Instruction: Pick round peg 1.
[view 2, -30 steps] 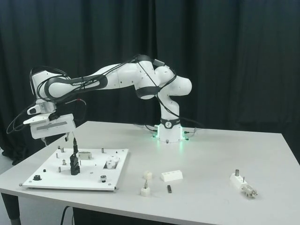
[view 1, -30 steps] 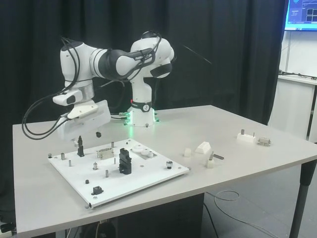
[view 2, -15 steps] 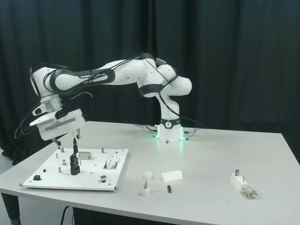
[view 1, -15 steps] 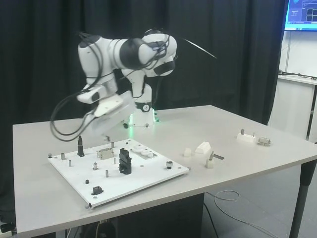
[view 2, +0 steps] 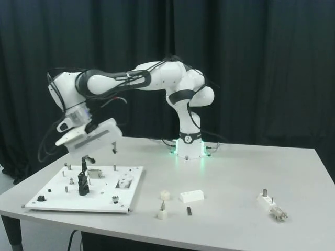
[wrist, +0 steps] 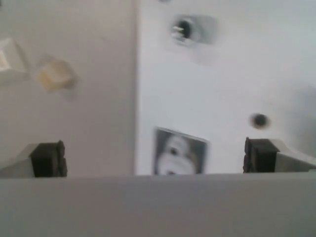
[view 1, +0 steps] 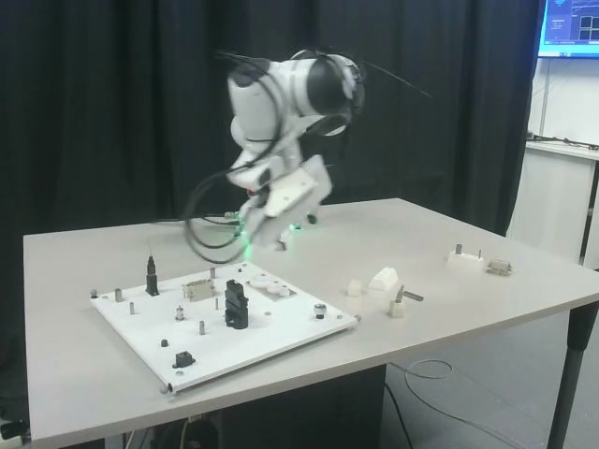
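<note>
Two fingertips in the wrist view: how does the pincer (wrist: 153,158) stand?

Wide. One black pad (wrist: 47,159) sits far to one side and the other far to the other, and nothing is held between them.

And where is it over the counter (view 1: 421,234)?

The first room view puts the pincer (view 1: 298,232) in the air above the far edge of the white board (view 1: 271,329), beside the arm's base, well apart from everything on the board. In the second room view it (view 2: 99,154) hangs over the board's back part.

The peg, then?

Several small pegs (view 1: 200,326) stand upright on the board, all untouched. Which of them is round peg 1 I cannot tell. The wrist view catches one short round stud (wrist: 183,29) near the board's edge, and a small dark hole (wrist: 259,120).

Does anything hold something inside it?

Only one spot does: a grey-framed recess (wrist: 160,138) in the board, with a white part (wrist: 178,150) lying in it, between the two pads in the wrist view.

What else is there?

A black block (view 1: 234,305) stands upright on the board. Off the board, on the bare counter, lie a few small white blocks (view 1: 384,278).
</note>
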### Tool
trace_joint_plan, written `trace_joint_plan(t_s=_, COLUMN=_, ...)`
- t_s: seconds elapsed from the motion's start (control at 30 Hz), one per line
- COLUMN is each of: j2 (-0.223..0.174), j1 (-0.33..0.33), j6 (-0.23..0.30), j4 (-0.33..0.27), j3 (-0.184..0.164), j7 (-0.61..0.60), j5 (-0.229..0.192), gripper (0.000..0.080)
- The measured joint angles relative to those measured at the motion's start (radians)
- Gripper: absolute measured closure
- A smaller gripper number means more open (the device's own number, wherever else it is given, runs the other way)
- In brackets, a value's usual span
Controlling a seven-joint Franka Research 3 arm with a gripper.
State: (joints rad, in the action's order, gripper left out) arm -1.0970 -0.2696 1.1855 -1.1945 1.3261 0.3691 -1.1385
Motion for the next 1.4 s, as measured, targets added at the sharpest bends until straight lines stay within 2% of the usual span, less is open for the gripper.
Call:
trace_joint_plan(t_s=0.3, j2=0.022, j1=-0.164, j6=-0.012, j4=-0.057, j3=-0.029, j7=-0.143, j5=0.028, gripper=0.0003)
trace_joint_plan(t_s=0.57, j2=0.033, j1=-0.351, j6=0.016, j4=-0.149, j3=-0.036, j7=-0.267, j5=0.029, gripper=0.0003)
trace_joint_plan(t_s=0.83, j2=0.042, j1=-0.565, j6=0.088, j4=-0.260, j3=-0.028, j7=-0.385, j5=0.011, gripper=0.0003)
trace_joint_plan(t_s=1.2, j2=0.041, j1=-0.870, j6=0.208, j4=-0.418, j3=0.033, j7=-0.523, j5=-0.058, gripper=0.0003)
trace_joint_plan(t_s=1.4, j2=0.040, j1=-1.016, j6=0.291, j4=-0.483, j3=0.054, j7=-0.595, j5=-0.089, gripper=0.0003)
